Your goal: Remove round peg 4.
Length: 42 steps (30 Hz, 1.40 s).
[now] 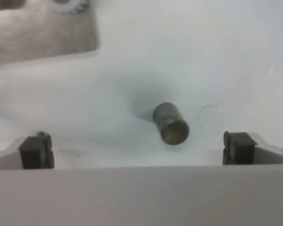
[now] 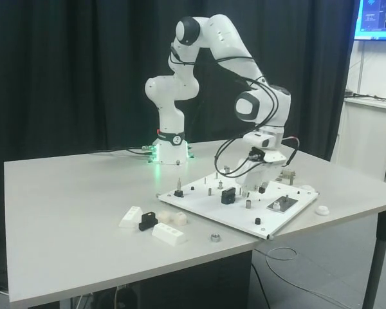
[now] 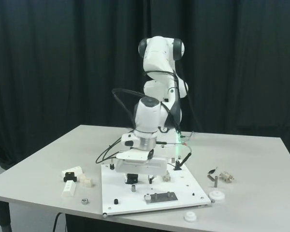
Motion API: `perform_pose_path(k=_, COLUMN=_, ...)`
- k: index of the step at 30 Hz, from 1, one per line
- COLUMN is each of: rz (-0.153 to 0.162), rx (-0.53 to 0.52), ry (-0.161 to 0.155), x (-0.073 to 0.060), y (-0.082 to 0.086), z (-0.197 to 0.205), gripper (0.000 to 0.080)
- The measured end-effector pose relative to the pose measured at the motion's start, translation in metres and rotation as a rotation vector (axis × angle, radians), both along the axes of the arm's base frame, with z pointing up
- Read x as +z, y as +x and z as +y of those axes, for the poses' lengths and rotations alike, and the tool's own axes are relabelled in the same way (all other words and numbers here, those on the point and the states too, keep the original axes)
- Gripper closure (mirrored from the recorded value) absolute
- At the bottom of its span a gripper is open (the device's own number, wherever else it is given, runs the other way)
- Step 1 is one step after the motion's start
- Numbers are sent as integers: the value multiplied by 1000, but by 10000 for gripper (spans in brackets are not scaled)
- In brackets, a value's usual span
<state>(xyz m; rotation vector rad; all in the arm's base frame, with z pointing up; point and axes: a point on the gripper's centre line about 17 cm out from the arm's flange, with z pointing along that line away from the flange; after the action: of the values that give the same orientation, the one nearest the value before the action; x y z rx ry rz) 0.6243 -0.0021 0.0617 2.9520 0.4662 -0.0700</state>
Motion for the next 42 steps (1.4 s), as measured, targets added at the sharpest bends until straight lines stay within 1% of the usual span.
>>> perform_pose_path(k=4, rz=6, rx=-12, ry=27, x=-6, y=-1, z=-7, gripper=3)
perform_pose_path(k=10, rz=21, rx=-20, ry=79, x=-13, y=-4, z=-10, gripper=3)
perform_pose_path(k=14, rz=26, rx=-18, ry=101, x=-16, y=-5, z=-10, gripper=3)
perform_pose_path(k=17, rz=25, rx=-20, ry=107, x=-17, y=-4, z=-10, gripper=3)
perform_pose_path(k=23, rz=19, rx=-20, ry=106, x=-20, y=0, z=-11, gripper=3)
perform_pose_path(k=30, rz=2, rx=-19, ry=105, x=-23, y=5, z=-12, gripper=3)
perform_pose_path(k=34, rz=1, rx=-21, ry=104, x=-26, y=5, z=-14, gripper=3)
perform_pose_path(k=35, rz=0, rx=-22, ry=103, x=-27, y=5, z=-14, gripper=126)
perform_pose_path(k=40, rz=0, rx=-25, ry=101, x=-28, y=5, z=-17, gripper=126)
perform_pose_path(k=41, rz=-1, rx=-25, ry=101, x=-29, y=5, z=-17, gripper=288)
perform_pose_path(k=42, rz=-1, rx=-26, ry=100, x=-29, y=5, z=-18, gripper=288)
